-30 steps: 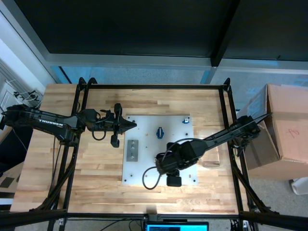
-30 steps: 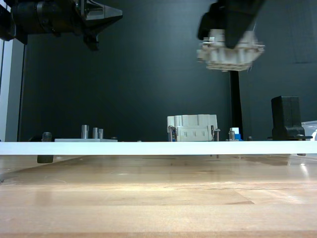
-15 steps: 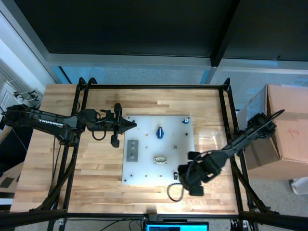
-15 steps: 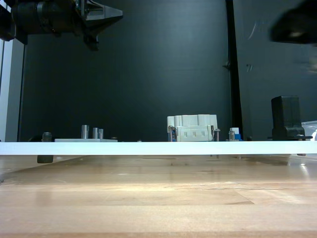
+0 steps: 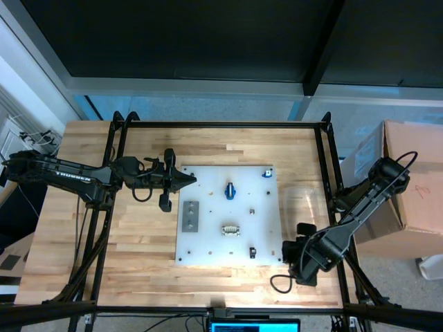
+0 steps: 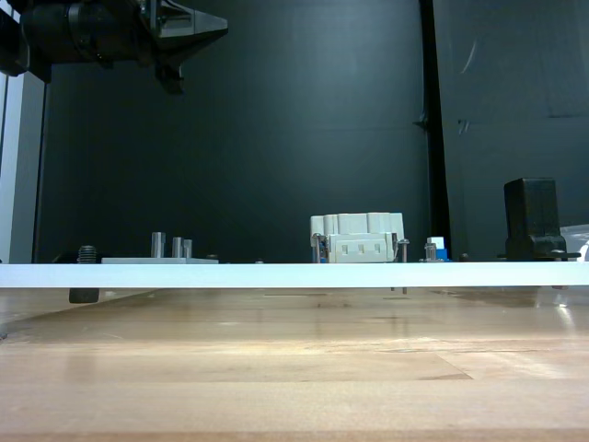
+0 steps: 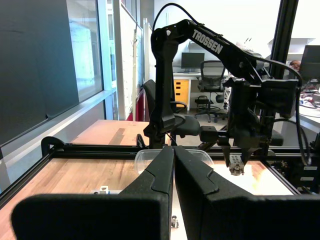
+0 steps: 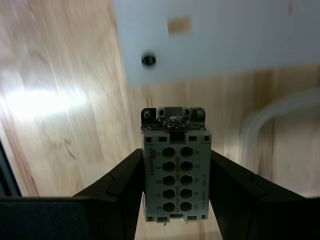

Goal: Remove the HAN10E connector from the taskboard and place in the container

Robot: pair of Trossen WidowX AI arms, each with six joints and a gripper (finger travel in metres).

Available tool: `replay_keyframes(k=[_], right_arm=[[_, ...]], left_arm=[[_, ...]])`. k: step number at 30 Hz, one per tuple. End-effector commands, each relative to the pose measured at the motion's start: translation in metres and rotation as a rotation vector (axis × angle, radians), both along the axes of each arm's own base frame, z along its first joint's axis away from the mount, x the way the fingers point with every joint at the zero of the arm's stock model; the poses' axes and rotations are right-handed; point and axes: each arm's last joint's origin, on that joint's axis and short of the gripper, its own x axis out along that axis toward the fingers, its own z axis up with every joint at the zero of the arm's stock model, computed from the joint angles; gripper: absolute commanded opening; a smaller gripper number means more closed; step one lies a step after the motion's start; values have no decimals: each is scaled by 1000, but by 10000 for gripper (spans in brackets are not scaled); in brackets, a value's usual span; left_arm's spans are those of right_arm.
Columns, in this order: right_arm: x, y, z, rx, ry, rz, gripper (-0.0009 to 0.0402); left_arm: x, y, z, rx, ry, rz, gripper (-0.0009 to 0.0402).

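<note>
Right wrist view: the plug is out, but not in the container yet

I can see the right gripper point(image 8: 175, 154) with its two black fingers point(image 8: 125, 175) pressed on both sides of the HAN10E connector point(image 8: 175, 170). It holds the plug up in the air, and the rows of round holes face the camera. Under it are the wood of the table point(image 8: 60, 100) and a corner of the white taskboard point(image 8: 225, 35). So the plug is clear of the board.

From high up, the right gripper point(image 5: 294, 252) hangs just past the near right corner of the taskboard point(image 5: 208, 242). The clear container point(image 5: 302, 204) sits on the table just beside the board. It is near the gripper but not under it.

The pale socket point(image 5: 230, 229) stands on the board with nothing plugged on top.

The left gripper point(image 5: 185, 178) is up in the air over the far left edge of the board. Its fingers point(image 7: 160, 170) are pressed together with nothing between them.

I think the first part is done, because the plug is off the board. What is left is to carry it over the container and let it go.
</note>
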Motion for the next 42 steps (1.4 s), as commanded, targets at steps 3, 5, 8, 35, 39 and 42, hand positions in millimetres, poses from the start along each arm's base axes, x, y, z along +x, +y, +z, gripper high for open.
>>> replay_keyframes(k=[3, 5, 8, 35, 39, 42], right_arm=[[-10, 4, -9, -8, 7, 18, 23], [-12, 4, -11, -14, 6, 26, 27], [-15, 5, -13, -34, -11, 35, 30], [-32, 8, -50, 17, -65, 9, 127], [-32, 9, -50, 21, -67, 5, 186], [-31, 9, -50, 27, -69, 1, 231]], left_arm=[[0, 0, 0, 0, -1, 0, 0], [0, 0, 0, 0, -1, 0, 0], [0, 0, 0, 0, -1, 0, 0], [0, 0, 0, 0, -1, 0, 0], [0, 0, 0, 0, -1, 0, 0], [0, 0, 0, 0, -1, 0, 0]])
